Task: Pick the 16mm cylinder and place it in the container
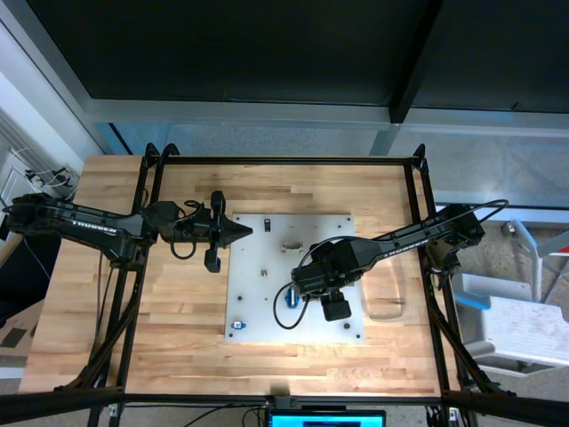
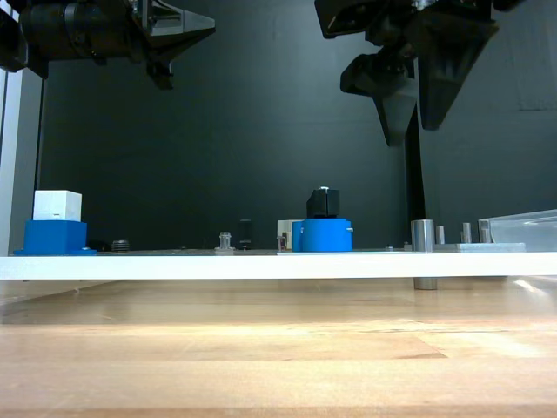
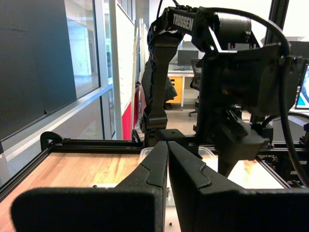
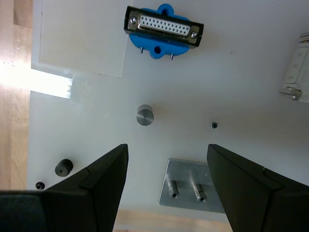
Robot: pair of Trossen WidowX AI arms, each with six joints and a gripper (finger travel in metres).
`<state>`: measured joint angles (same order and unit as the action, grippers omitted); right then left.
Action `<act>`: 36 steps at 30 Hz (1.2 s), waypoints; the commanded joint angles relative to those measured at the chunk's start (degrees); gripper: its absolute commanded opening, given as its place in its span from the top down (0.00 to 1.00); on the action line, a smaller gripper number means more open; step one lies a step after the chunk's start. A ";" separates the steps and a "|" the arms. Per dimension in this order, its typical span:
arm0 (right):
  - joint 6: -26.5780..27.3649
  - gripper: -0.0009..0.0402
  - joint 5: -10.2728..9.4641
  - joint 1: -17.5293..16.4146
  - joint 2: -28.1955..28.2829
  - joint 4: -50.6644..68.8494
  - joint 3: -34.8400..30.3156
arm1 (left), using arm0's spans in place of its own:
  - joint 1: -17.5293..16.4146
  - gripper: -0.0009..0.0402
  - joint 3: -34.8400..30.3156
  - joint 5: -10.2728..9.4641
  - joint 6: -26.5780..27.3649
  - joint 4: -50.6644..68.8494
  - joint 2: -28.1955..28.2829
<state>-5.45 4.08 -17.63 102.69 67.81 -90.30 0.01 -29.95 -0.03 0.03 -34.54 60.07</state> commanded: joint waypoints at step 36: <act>-1.68 0.42 -0.92 -1.05 2.84 -17.33 12.46 | 0.00 0.98 0.00 0.02 -0.02 0.00 0.02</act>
<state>-6.83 3.36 -18.59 105.51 51.29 -78.32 0.01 -29.95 -0.01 0.01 -34.54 60.07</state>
